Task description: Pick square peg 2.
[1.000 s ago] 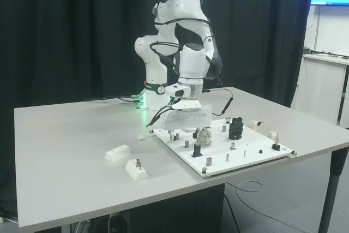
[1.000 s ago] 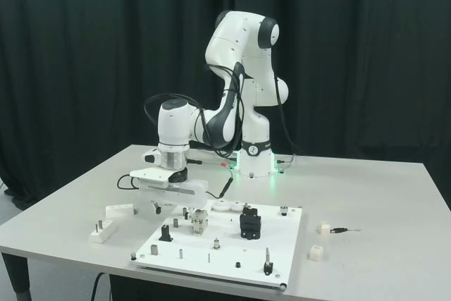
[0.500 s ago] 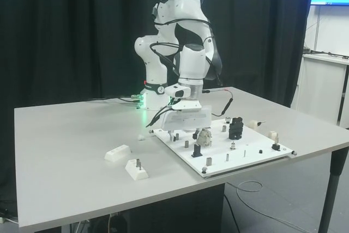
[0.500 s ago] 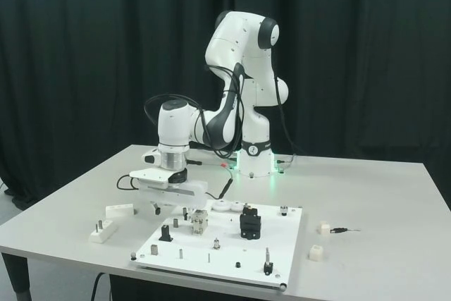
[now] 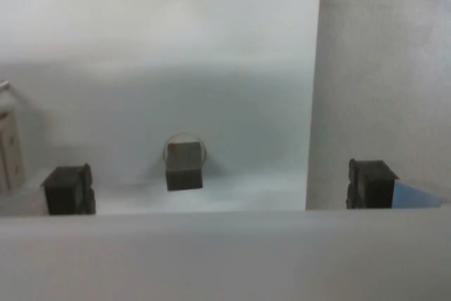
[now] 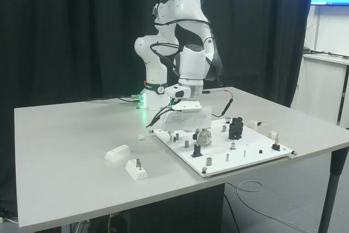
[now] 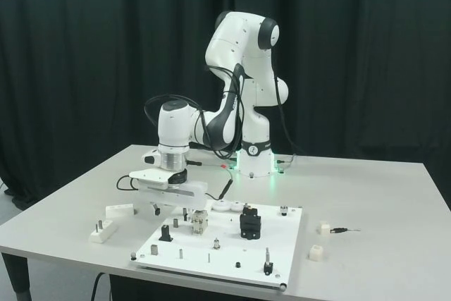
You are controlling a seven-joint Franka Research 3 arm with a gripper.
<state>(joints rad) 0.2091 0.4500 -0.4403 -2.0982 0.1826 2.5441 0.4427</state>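
Square peg 2 (image 5: 184, 165) is a small dark grey block standing upright in its seat on the white board (image 5: 176, 68). My gripper (image 5: 219, 187) is open, and its two black fingertips (image 5: 68, 189) stand apart on either side of the peg without touching it. In the room views the gripper (image 6: 185, 134) hangs low over the board's corner nearest the loose white blocks, just above the peg (image 6: 186, 144). The second room view gives the same picture of the gripper (image 7: 171, 211) and the peg (image 7: 175, 223).
The board (image 7: 282, 244) carries several other small pegs, a black fixture (image 6: 235, 127) and a grey gear-like part (image 6: 204, 137). Two white blocks (image 6: 117, 152) (image 6: 136, 168) lie on the grey table beside it, and small white pieces (image 7: 316, 252) lie beyond its other side.
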